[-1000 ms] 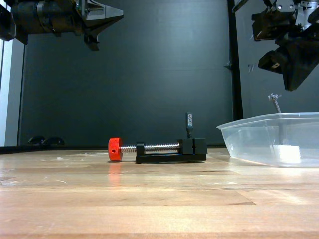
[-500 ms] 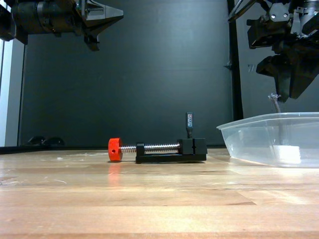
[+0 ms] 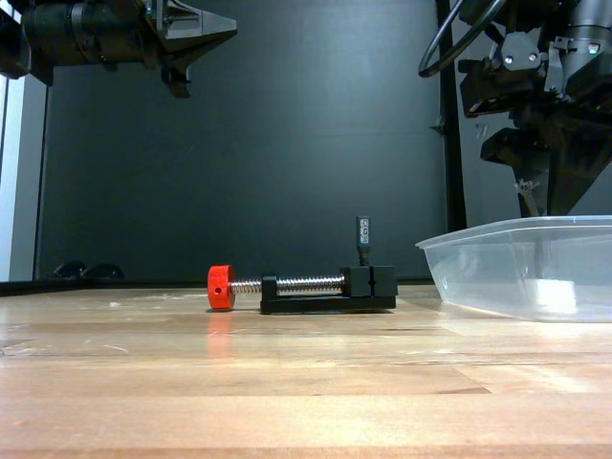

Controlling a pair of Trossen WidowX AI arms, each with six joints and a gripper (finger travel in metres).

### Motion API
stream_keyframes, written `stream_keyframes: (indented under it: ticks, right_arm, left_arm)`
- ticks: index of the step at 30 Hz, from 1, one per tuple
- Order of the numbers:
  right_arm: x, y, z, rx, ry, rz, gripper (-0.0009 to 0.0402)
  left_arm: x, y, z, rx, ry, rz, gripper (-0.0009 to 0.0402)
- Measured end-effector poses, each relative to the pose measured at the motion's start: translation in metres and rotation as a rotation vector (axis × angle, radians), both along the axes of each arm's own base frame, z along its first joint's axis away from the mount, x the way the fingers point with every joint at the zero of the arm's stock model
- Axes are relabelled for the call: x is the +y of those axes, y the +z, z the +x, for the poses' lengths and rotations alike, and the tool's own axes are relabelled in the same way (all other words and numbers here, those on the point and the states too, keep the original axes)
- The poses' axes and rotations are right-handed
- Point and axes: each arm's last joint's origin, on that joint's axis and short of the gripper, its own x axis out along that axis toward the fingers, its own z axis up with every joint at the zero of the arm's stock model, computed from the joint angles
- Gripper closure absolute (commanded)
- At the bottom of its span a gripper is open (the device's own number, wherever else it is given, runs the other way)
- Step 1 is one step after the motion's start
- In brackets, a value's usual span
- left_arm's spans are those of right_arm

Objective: Pick the usb-c connector and install on the hub

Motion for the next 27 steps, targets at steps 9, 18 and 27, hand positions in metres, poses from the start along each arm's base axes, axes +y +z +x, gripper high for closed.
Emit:
stream_keyframes:
  ticks: [9,18,27]
  right_arm:
    - [0.003,-0.012,0.008,0.025,0.003,-0.008,0.0226]
    - [0.005,-0.023,0.013,0.041,0.007,-0.012,0.0226]
    - [0.006,-0.031,0.013,0.053,0.011,-0.014,0.0241]
  left_arm:
    - [0.0,0.0,0.0,0.0,0.0,0.0,0.0393]
    - [0.0,0.0,0.0,0.0,0.0,0.0,0.0393]
    - [0.0,0.0,0.0,0.0,0.0,0.0,0.0393]
